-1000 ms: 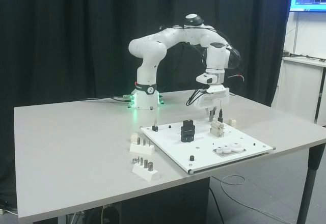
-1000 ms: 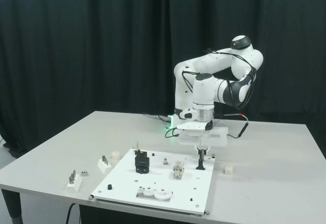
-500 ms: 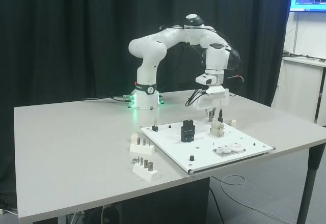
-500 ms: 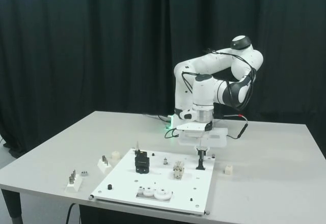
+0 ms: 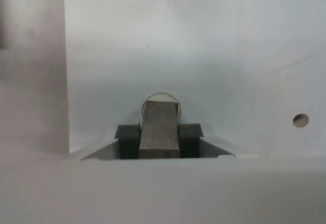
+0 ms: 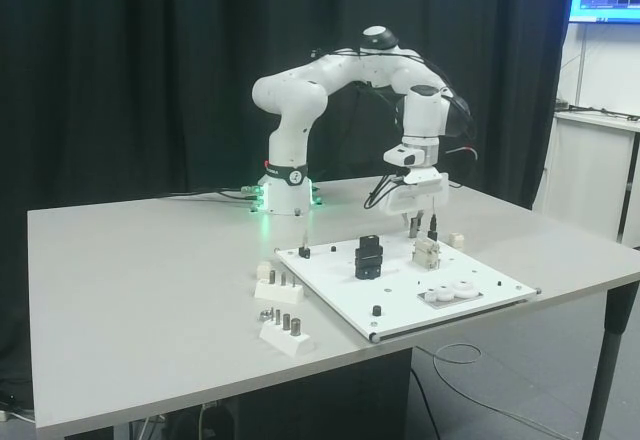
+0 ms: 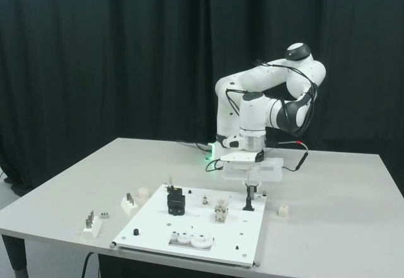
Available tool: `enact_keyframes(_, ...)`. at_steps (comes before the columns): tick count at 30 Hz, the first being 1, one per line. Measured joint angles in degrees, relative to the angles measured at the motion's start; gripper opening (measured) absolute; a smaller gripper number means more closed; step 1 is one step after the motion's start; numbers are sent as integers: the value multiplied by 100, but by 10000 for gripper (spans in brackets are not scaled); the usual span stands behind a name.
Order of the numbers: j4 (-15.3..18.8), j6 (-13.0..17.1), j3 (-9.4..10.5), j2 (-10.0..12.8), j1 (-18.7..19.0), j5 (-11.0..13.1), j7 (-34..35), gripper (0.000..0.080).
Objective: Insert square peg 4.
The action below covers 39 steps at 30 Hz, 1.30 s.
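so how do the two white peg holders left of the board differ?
The near holder sits at the table's front, clear of the board; the far holder lies just off the board's corner. A small loose part lies beside each: the near holder's is grey metal, the far holder's a white block. Both are low white blocks with short grey pegs standing upright.
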State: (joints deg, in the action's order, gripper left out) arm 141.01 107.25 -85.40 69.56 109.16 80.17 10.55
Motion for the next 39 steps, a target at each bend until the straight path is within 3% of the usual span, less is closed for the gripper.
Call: enact_keyframes(39,22,98,19,-2,24,42,0,155)
